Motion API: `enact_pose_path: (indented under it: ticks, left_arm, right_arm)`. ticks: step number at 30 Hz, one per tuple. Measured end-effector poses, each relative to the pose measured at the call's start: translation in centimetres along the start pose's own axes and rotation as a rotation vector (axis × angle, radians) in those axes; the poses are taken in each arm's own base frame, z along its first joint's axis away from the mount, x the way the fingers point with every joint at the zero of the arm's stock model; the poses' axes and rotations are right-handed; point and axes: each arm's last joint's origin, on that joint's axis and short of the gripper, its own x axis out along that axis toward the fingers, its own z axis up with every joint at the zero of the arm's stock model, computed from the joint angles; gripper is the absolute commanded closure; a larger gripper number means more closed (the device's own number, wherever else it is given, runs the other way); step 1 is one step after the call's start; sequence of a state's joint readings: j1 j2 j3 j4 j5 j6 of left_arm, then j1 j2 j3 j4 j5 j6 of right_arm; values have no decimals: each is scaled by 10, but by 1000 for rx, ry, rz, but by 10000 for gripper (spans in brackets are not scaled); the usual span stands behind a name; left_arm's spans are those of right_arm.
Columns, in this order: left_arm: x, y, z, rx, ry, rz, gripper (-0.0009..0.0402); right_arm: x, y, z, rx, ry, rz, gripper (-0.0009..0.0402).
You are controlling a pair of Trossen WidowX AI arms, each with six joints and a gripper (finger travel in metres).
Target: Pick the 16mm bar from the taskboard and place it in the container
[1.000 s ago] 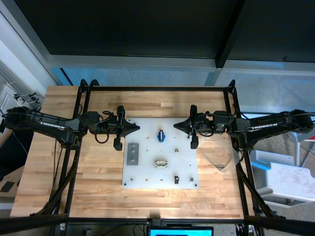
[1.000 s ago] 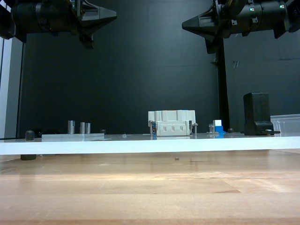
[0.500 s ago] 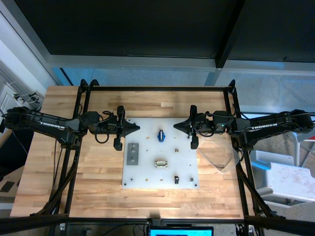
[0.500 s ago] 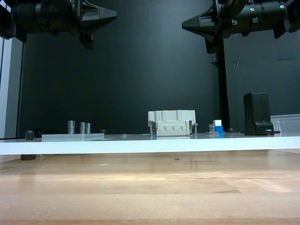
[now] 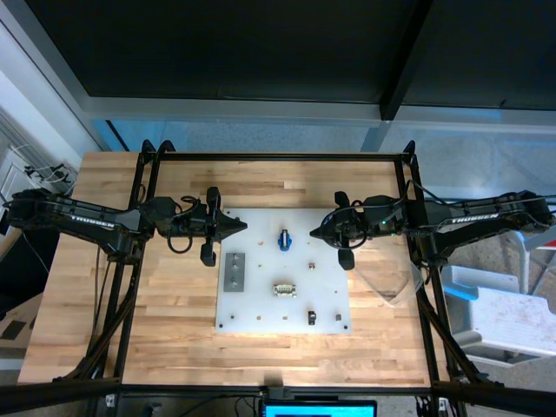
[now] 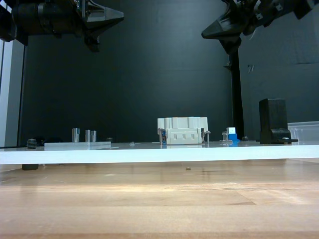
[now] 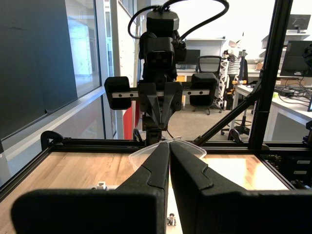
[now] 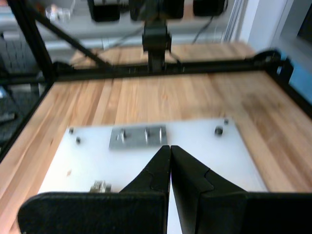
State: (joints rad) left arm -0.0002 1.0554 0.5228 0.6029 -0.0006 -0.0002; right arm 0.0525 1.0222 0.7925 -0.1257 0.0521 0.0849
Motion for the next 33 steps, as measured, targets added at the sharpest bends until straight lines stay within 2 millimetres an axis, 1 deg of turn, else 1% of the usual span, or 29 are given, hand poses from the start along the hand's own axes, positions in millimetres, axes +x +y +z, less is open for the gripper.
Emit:
enact_pose_path:
  ticks: [7, 12, 19, 24, 33]
  left_arm:
    - [0, 0, 0, 0, 0, 0, 393]
    - [0, 0, 0, 0, 0, 0, 393]
    - [0, 0, 0, 0, 1, 0, 393]
    - [0, 0, 0, 0, 1, 0, 393]
    - [0, 0, 0, 0, 0, 0, 393]
  right_arm:
    - [-9, 4, 8, 10, 131, -3, 393]
    - [-9, 7, 16, 17, 243, -19, 393]
    - [1, 15, 24, 16, 401, -32, 393]
    - [10, 24, 24, 6, 520, -27, 393]
    - [23, 42, 26, -22, 659, -10, 393]
